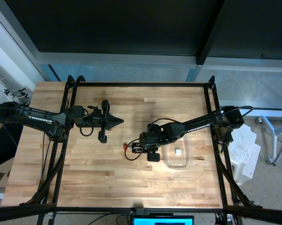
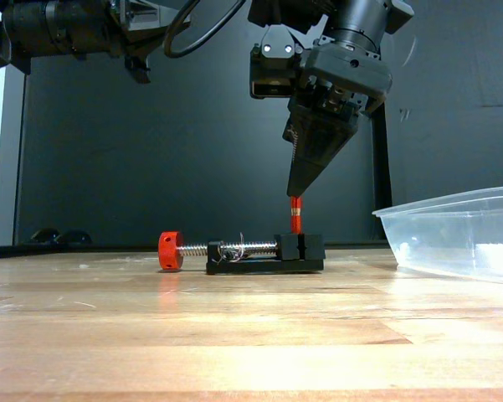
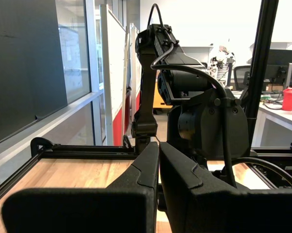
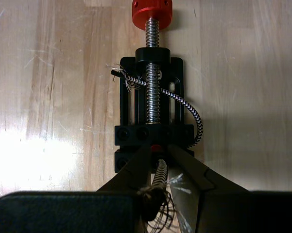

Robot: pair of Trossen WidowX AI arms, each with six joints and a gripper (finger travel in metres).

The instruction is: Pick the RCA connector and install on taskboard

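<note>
Item 1, my right hand (image 2: 297, 191): hangs point-down over the middle of the tabletop (image 1: 108, 187), a little nearer the right edge. Its fingers are pinched on the RCA connector (image 2: 295, 216).

Item 2, RCA connector: a slim red-tipped plug held upright under my fingertips. Its lower end meets the top of the taskboard's black end block. I cannot tell whether it is seated. In the right wrist view a frayed braided lead (image 4: 160, 179) runs back between my fingers.

Item 3, taskboard (image 2: 264, 255): a small black block lying flat near the middle of the tabletop. A silvery threaded rod runs out to a red knob (image 2: 170, 249), and the knob end faces the left edge. A braided cable (image 4: 187, 107) loops across the body.

Item 4, clear tray (image 2: 460, 230): sits just beside the taskboard, toward the right edge. A white cube (image 1: 178, 152) lies in it.

Item 5, my left hand (image 1: 118, 122): held above the left half of the tabletop, well apart from the taskboard, pointing toward the right edge. Its fingers are pressed together and hold nothing.
</note>
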